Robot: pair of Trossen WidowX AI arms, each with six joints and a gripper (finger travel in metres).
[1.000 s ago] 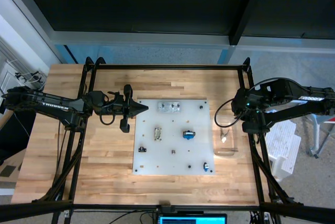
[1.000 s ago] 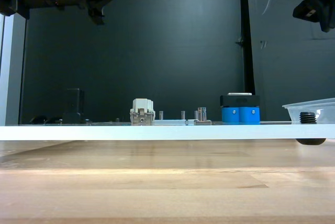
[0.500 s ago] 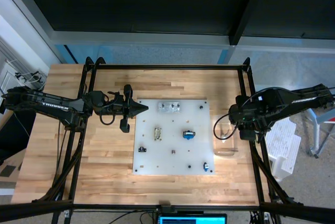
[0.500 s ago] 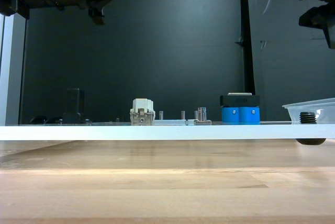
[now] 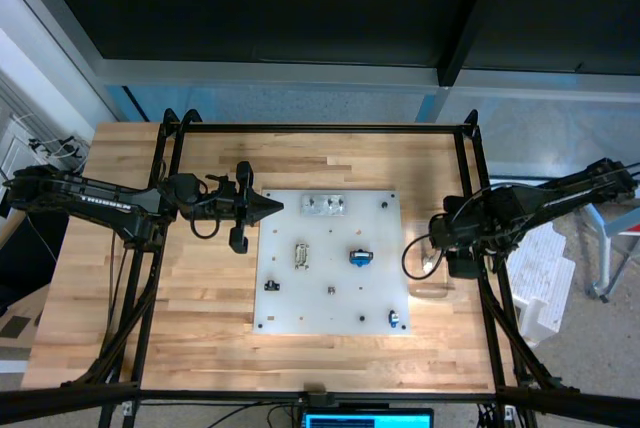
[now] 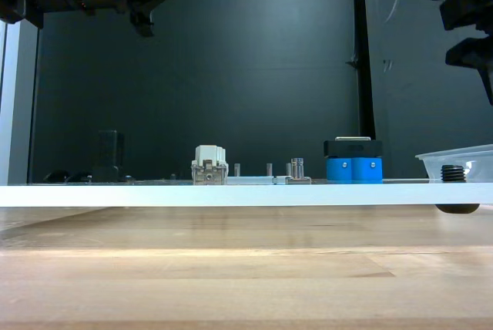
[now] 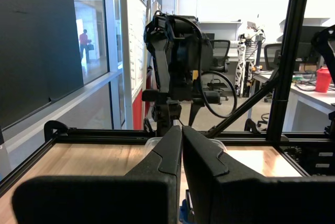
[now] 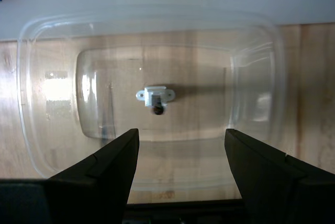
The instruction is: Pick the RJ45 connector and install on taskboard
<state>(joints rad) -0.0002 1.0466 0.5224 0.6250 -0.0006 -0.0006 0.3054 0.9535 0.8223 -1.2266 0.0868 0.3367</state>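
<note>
The RJ45 connector (image 8: 155,96) is a tiny whitish plug lying on the floor of a clear plastic tray (image 8: 251,77). My right gripper (image 8: 180,132) hangs directly above it, open, with a finger on either side of the plug and well clear of it. In the high view the right gripper (image 5: 445,253) sits over the tray (image 5: 432,288), just right of the white taskboard (image 5: 300,298). My left gripper (image 5: 268,208) hovers high over the board's left edge, shut and holding nothing; its fingers (image 7: 201,156) are pressed together.
The taskboard carries a silver block (image 5: 325,206), a beige socket (image 5: 300,255), a blue fixture (image 5: 359,257) and small black parts. A black frame rail (image 5: 478,248) runs along the table's right side by the tray. Bare wood lies in front of the board.
My right arm has swung inward and come down over the tray, with its gripper lower in the low view. The left arm has not moved.
</note>
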